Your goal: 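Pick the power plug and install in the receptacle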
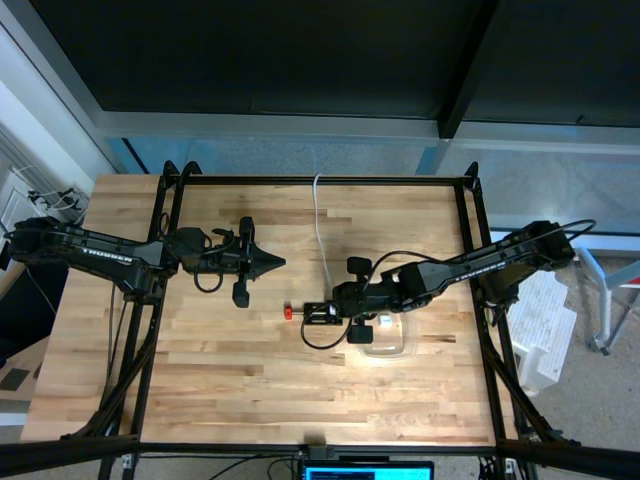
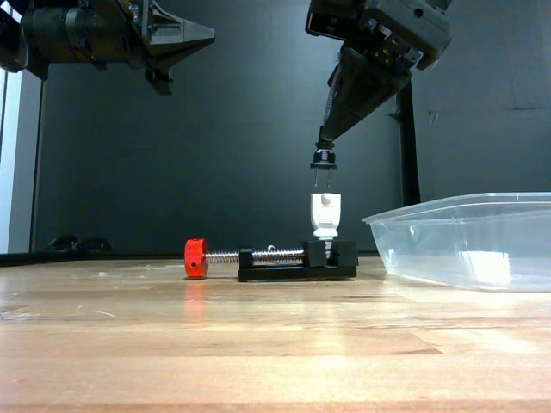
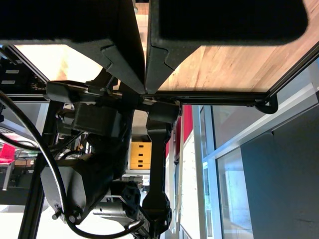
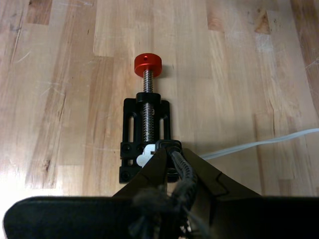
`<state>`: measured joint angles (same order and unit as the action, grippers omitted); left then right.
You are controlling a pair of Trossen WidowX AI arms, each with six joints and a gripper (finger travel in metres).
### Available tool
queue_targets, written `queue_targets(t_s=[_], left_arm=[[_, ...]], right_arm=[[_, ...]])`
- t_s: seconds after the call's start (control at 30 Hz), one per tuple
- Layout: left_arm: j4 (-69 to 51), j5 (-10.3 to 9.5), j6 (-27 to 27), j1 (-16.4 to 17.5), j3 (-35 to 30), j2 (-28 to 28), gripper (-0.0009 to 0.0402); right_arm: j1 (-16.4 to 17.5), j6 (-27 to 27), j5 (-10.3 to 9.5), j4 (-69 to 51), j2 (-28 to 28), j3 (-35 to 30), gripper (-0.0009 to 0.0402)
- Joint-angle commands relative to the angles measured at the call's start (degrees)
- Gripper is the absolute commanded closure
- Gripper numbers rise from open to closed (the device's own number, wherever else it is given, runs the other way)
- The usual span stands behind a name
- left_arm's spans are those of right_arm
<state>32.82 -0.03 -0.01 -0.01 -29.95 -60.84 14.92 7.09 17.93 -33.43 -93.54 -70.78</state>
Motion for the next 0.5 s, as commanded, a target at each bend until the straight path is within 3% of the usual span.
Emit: queue_targets(t_s=[0.03, 0.5], left_arm=[[0.0, 0.0, 0.0, 0.0, 0.0, 0.0, 0.0393], [0.0, 0.0, 0.0, 0.0, 0.0, 0.0, 0.0393]], right_arm=[[-0.1, -0.1, -0.02, 0.0, -0.5, 0.0, 0.0393], [0.0, 0.0, -0.76, 0.0, -0.5, 0.3, 0.0393]])
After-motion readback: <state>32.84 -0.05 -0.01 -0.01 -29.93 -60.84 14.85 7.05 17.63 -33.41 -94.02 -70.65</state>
